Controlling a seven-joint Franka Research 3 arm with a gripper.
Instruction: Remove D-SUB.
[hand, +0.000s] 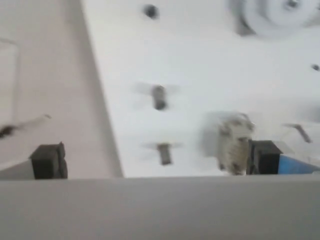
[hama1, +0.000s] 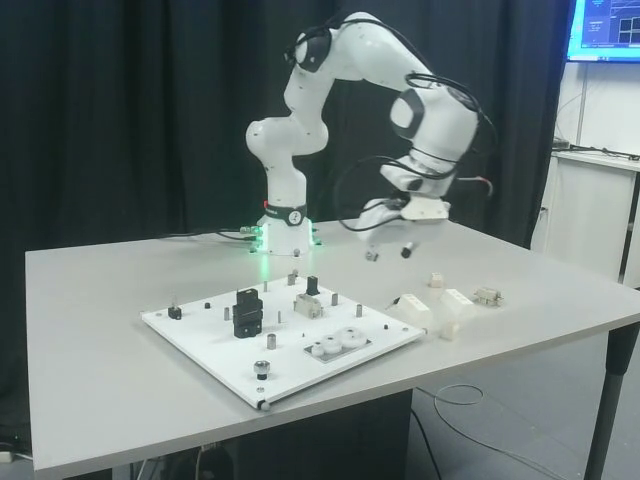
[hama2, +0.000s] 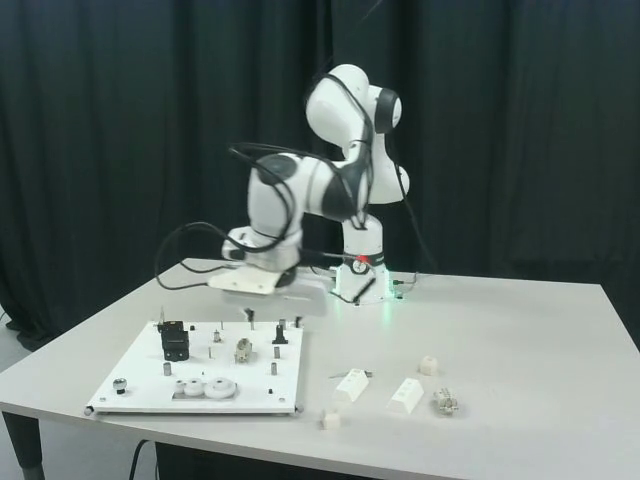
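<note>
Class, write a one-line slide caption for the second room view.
White Franka arm holds its gripper above the white board, over the D-SUB connector.

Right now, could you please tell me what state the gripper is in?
Gripper: open, holding nothing, hovering above the white board, with the D-SUB beside one finger in the wrist view.

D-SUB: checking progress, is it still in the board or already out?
Still in: the D-SUB sits on the white board, gripper above it.
</note>
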